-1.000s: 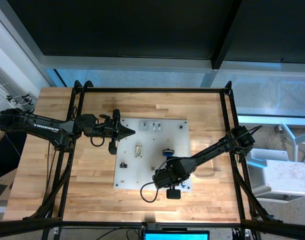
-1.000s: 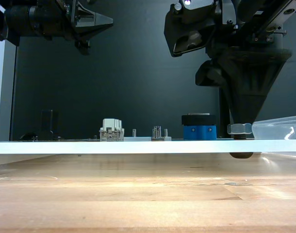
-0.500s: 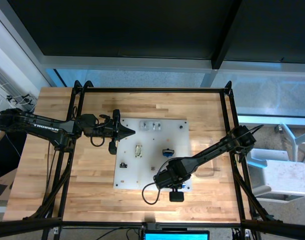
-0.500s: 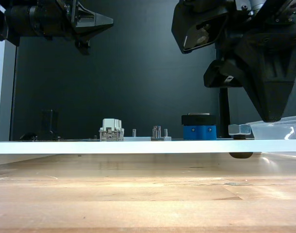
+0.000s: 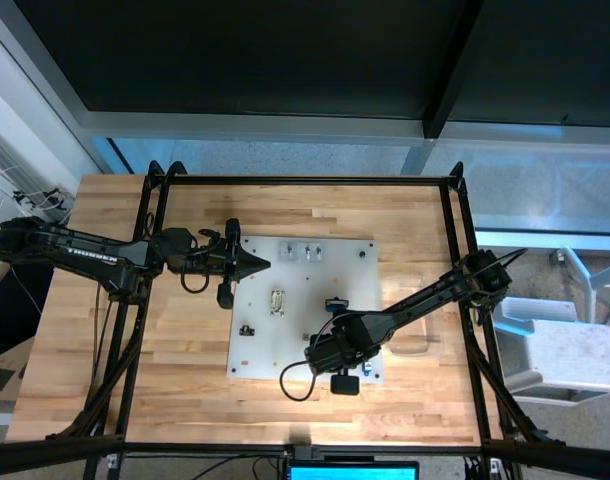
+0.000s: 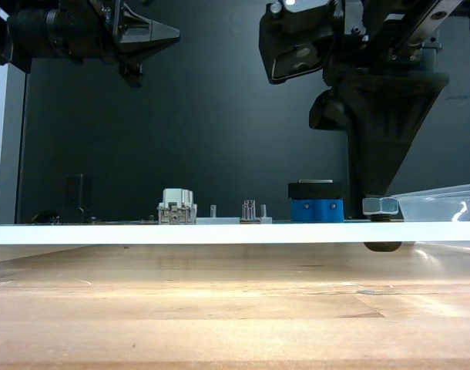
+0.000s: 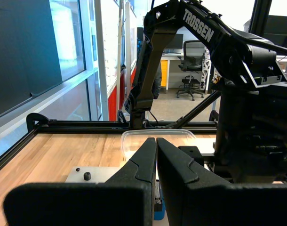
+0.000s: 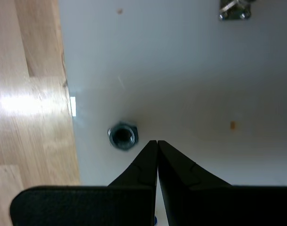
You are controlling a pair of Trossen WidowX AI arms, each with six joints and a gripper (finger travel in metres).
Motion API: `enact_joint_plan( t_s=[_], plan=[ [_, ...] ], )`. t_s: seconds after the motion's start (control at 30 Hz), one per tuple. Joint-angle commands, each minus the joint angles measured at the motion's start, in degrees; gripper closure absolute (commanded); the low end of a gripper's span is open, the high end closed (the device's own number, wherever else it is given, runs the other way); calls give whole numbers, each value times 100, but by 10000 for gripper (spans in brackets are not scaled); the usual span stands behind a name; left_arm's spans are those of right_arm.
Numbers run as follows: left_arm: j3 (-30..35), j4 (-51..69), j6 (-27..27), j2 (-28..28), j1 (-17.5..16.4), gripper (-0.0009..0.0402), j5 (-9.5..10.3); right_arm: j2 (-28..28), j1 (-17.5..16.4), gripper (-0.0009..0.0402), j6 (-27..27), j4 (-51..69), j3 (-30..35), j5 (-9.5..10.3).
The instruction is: Pick the M12 fastener and fasten on the M12 threads
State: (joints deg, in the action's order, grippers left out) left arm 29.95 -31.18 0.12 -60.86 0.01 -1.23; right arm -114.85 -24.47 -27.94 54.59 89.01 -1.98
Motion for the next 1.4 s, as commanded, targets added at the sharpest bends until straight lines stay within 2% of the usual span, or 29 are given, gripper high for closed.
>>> enact_joint_plan(
  t_s=[0.03,0.23,0.3,0.33,0.43,0.47,0.5,0.53,0.67,0.93,1.1,1.4],
  plan=[
    [0,0,-2,0,0,393,-2,-57,0,393,2,-46,-17,0],
    [0,0,-2,0,-2,393,-2,-116,-2,393,7,-114,-52,15],
    [0,0,-2,0,0,393,-2,-85,-2,393,15,-105,-52,177],
    [0,0,-2,0,-2,393,-2,-63,0,393,66,-101,-52,415],
    [0,0,-2,0,-2,393,-2,22,0,393,400,-63,-50,1587],
    [0,0,-2,0,0,393,-2,44,0,393,461,-28,-46,1808],
    [0,-2,-2,0,0,393,-2,63,0,393,474,22,-44,1858],
    [0,0,-2,0,-2,393,-2,92,-2,393,479,74,-44,1764],
    [0,-2,-2,0,-2,393,-2,118,0,393,411,188,-44,1075],
    [0,0,-2,0,-2,393,-2,92,0,393,-35,181,-50,321],
    [0,-2,-2,2,-2,393,-2,9,-4,393,-308,96,-50,90],
    [0,0,-2,0,0,393,-2,-2,-28,393,-378,-46,-92,92]
  ],
)
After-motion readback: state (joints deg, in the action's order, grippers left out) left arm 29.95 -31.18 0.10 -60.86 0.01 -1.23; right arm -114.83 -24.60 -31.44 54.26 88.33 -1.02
